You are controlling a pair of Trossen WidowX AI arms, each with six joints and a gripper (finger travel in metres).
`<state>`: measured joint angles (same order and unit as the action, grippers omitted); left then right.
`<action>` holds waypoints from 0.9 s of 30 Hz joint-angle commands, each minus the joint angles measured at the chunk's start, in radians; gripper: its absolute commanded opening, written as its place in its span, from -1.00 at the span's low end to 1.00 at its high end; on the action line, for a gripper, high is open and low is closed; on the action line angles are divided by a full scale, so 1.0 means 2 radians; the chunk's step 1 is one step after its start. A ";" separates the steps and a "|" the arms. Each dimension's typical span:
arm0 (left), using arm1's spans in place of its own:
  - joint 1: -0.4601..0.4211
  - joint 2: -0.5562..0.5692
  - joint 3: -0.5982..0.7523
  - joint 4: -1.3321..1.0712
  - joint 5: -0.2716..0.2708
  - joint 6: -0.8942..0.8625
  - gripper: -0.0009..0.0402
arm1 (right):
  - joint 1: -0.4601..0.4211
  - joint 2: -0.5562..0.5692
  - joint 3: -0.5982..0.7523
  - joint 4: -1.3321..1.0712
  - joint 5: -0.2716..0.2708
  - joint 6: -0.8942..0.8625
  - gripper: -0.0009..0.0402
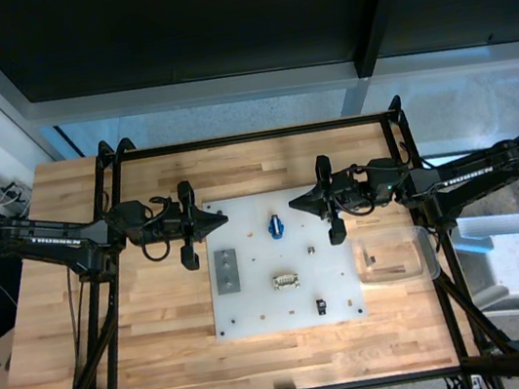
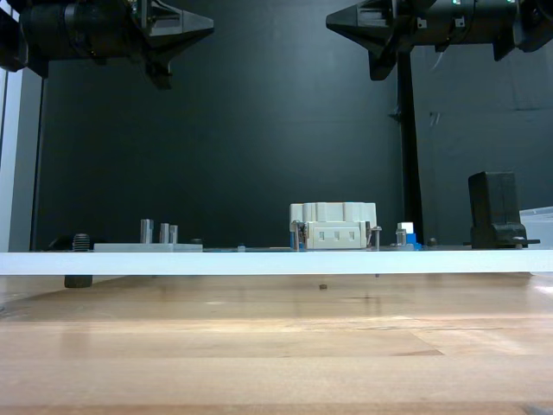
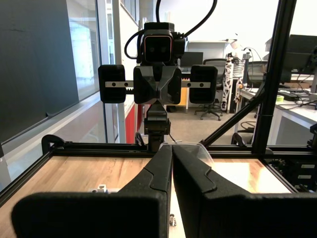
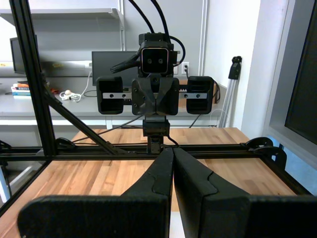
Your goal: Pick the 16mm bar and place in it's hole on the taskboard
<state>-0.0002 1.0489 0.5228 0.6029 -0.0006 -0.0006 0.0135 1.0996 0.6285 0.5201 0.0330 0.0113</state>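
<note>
We are hovering closed and empty over the board (image 1: 257,303): left tool (image 1: 216,219) centre-left, right tool (image 1: 296,204) centre-right. Picking is not yet beginning; we cannot tell where the bar is lying, so locating it comes first

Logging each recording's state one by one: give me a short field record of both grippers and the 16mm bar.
left gripper: shut, empty, high over taskboard's far left
right gripper: shut, empty, high over its far side
16mm bar: in neither gripper; elsewhere, cannot tell
grey block: on taskboard, pegs upright in it
</note>
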 commanded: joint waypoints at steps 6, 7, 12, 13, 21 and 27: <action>0.000 0.000 0.000 0.000 0.000 0.000 -0.96 | 0.000 0.000 0.000 0.000 0.000 0.002 -0.96; 0.000 0.000 0.000 0.000 0.000 0.000 -0.96 | 0.000 0.000 0.000 -0.001 0.000 0.007 -0.96; 0.000 0.000 0.000 0.000 0.000 0.000 -0.96 | 0.000 -0.016 0.004 -0.047 0.001 0.022 -0.96; 0.000 0.000 0.000 0.000 0.000 0.000 -0.96 | 0.000 -0.022 0.009 -0.070 0.002 0.022 -0.96; 0.000 0.000 0.000 0.000 0.000 0.000 -0.96 | 0.000 -0.039 0.092 -0.297 0.001 0.020 -0.96; 0.000 0.000 0.000 0.000 0.000 0.000 -0.96 | 0.003 -0.039 0.157 -0.461 0.000 0.022 -0.96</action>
<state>-0.0002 1.0489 0.5228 0.6029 -0.0010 -0.0006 0.0166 1.0229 0.9188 -0.3450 0.0338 0.0536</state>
